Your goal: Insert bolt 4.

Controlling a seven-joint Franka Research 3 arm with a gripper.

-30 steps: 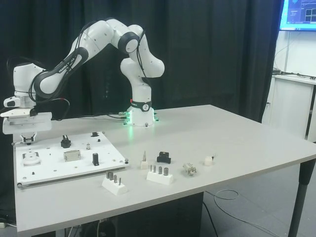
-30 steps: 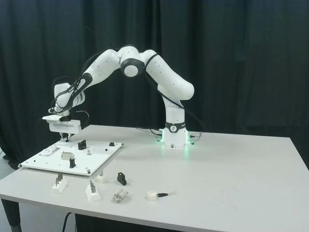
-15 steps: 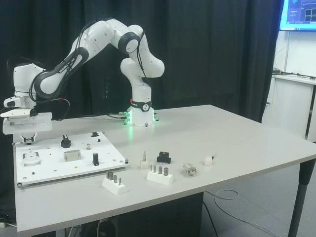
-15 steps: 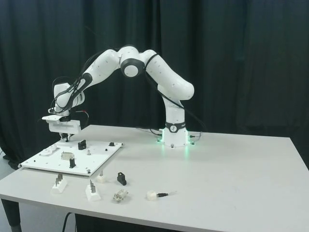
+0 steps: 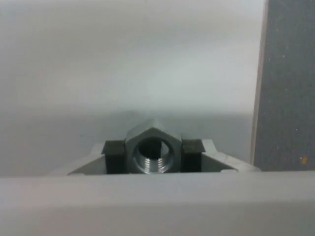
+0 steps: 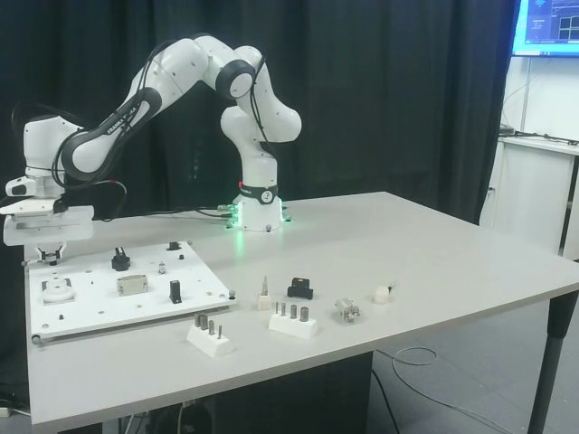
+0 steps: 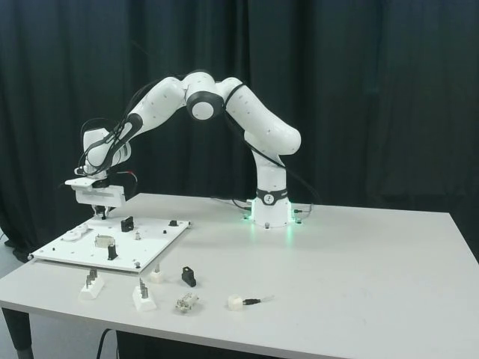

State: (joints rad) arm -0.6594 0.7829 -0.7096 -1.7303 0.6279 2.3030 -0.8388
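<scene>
gripper (image 6: 52, 256): fingers pinching a hex nut (image 5: 152, 150), threaded bore facing the wrist camera | arm (image 7: 224, 112): reaching over far corner of white board (image 6: 127, 298) | bolt 4: cannot tell which; bolts standing in white holders (image 6: 292, 324) on grey table (image 6: 434, 262), well apart from gripper

Black lettering runs along the forearm link of the white arm (image 6: 122, 113) in the first room view, too small to read with certainty. A lit screen (image 6: 545, 27), well above and beyond the grey table (image 6: 425, 253), shows lines of text that cannot be read. No other text, number or sign is legible.
</scene>
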